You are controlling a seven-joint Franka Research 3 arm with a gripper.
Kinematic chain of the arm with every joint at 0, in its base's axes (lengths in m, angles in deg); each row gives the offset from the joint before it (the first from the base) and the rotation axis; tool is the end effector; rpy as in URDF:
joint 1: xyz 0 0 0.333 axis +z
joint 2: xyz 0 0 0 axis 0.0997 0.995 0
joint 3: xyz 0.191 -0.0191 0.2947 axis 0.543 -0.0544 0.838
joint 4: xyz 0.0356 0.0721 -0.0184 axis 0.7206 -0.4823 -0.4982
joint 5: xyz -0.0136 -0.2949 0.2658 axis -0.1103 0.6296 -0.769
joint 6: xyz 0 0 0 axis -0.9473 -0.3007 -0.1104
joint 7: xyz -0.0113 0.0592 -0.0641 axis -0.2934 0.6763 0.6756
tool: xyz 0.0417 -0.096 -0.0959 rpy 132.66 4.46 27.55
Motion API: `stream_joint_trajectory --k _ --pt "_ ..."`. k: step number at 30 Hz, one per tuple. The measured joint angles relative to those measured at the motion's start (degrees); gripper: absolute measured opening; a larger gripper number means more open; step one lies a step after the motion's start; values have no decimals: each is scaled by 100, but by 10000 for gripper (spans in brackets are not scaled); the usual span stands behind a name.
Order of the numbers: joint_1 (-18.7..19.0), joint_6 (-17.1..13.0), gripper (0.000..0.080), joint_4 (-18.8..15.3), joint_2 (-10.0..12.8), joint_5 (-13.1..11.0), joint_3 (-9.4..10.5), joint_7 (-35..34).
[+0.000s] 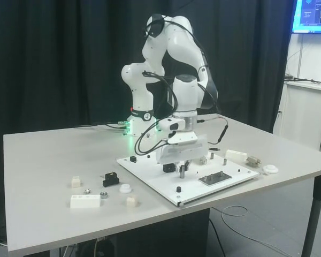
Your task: Remove round peg 4.
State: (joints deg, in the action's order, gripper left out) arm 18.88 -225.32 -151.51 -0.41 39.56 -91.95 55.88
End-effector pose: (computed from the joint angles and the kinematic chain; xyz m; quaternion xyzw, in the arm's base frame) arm 0.6416 -0.1221 0.2170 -0.9245 0.3810 -0.0144 0.0062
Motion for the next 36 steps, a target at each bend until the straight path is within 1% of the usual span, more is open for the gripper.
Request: stream_joint_trajectory --k 7,12,27,36 --pt "2 355 151 3 -319 142 -67 0" --pt "2 472 151 5 -430 194 -93 0" --pt "2 473 151 6 -416 202 -98 -1" --pt "2 341 151 6 -358 205 -101 -171"
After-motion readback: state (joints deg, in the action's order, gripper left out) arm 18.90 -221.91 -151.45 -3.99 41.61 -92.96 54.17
